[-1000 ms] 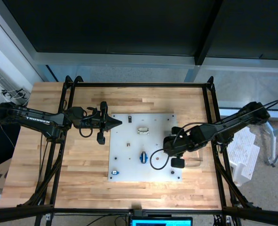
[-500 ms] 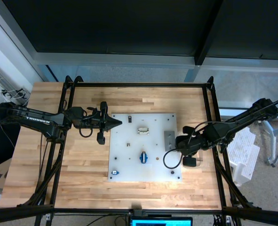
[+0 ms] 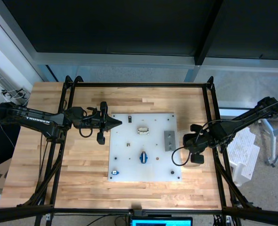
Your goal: Remove the 16mm cylinder and place in the container
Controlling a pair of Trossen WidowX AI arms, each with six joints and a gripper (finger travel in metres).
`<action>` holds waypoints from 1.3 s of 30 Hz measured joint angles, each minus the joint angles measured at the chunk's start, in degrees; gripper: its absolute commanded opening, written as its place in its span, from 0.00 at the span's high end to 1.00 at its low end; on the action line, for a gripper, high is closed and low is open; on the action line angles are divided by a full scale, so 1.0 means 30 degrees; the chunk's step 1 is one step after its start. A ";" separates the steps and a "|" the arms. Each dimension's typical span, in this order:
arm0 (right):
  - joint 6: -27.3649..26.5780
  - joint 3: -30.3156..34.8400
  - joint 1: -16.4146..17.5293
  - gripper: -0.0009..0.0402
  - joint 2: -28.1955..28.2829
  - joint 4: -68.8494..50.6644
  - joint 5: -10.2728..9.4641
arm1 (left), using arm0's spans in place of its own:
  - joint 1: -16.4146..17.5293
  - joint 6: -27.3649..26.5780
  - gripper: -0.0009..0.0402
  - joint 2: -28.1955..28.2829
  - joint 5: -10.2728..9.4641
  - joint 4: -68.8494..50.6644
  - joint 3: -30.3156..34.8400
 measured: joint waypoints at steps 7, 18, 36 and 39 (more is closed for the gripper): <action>0.0495 -0.1508 0.0044 0.98 -0.0452 -0.0364 -0.0015 | 0.0000 0.0000 0.98 0.0000 0.0007 0.0000 0.0000; 0.0503 -0.1902 0.0095 0.74 -0.0452 -0.0357 -0.0022 | 0.0000 0.0000 0.98 0.0000 0.0000 0.0000 0.0000; 0.0656 -0.1734 0.0146 0.52 -0.0430 -0.0350 -0.0066 | 0.0000 0.0000 0.98 0.0007 0.0000 0.0007 0.0000; 0.0656 -0.1727 0.0146 0.52 -0.0430 -0.0350 -0.0168 | 0.0000 0.0000 0.98 0.0000 0.0000 0.0007 0.0000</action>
